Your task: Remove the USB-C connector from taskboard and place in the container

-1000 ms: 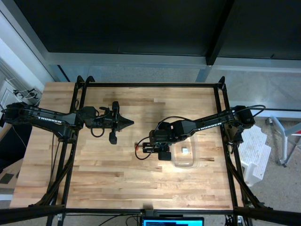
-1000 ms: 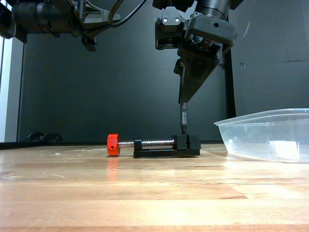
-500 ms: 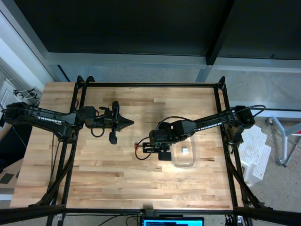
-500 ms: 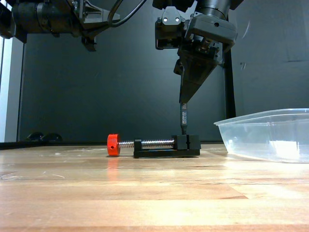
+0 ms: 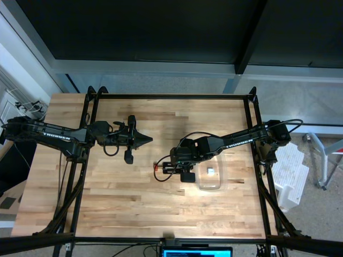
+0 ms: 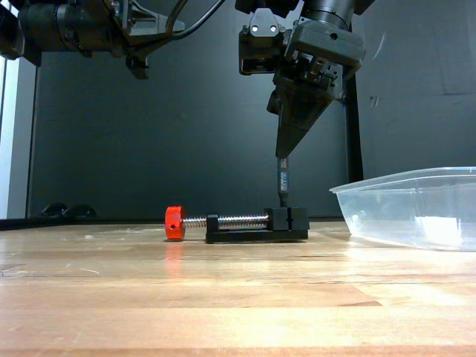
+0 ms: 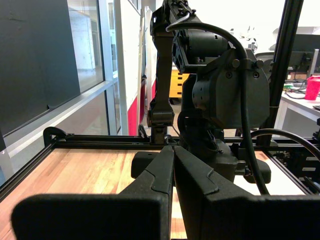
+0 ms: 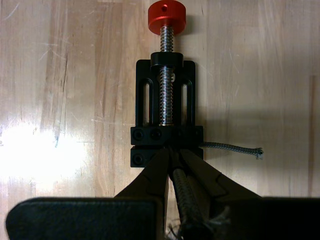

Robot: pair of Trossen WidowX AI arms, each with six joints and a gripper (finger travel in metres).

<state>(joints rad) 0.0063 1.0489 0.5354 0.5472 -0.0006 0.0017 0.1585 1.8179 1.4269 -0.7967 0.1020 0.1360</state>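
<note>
I see the black fixture (image 6: 256,223) lying flat, red knob (image 6: 174,222) leftward. The thin dark plug (image 6: 282,182) stands upright on its other end, pinched by the right gripper (image 6: 282,156). The clear tray (image 6: 416,204) lies near, rightward.

Black taskboard (image 8: 150,135) with red-orange knob (image 8: 167,14) — dark USB-C connector (image 6: 282,182), clear container (image 6: 387,212), pale wood-grain table (image 5: 134,193).

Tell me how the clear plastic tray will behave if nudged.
The clear, shallow plastic tray looks thin-walled and holds only a small white piece, so it is probably light and would likely slide on the wooden table, not tip. Its walls may flex. The right end effector pinches the thin dark USB-C connector over the black fixture; the left end effector hangs apart.
</note>
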